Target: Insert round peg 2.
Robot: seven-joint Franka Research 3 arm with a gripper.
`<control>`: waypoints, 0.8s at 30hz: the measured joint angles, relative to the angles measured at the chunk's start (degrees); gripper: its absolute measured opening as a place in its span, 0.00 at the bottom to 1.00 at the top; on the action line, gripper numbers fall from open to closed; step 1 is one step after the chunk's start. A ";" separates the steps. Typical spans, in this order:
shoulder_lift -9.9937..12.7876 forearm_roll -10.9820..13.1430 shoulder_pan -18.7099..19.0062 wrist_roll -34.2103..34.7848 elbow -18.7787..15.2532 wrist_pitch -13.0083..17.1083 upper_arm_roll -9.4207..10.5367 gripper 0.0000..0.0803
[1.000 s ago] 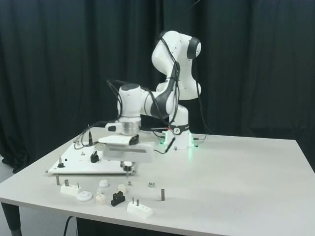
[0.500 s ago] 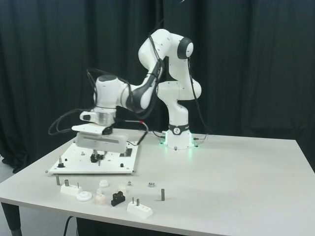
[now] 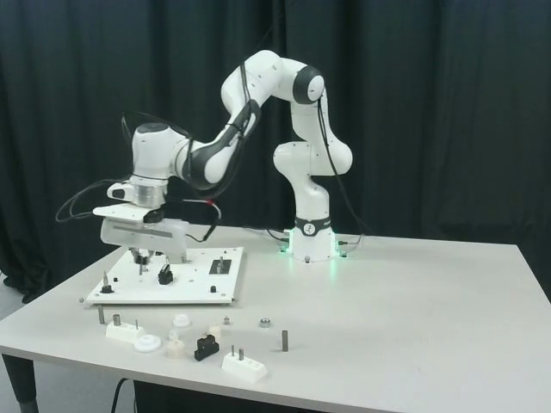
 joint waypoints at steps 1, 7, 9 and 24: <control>0.09 -0.01 -0.55 -0.55 0.13 0.00 0.00 0.09; 0.79 -0.03 -4.00 -3.65 0.90 0.02 -0.05 0.09; 1.07 -0.03 -5.12 -4.75 1.18 0.02 -0.06 0.09; 3.83 -0.03 -12.62 -11.12 3.48 0.03 -0.67 0.09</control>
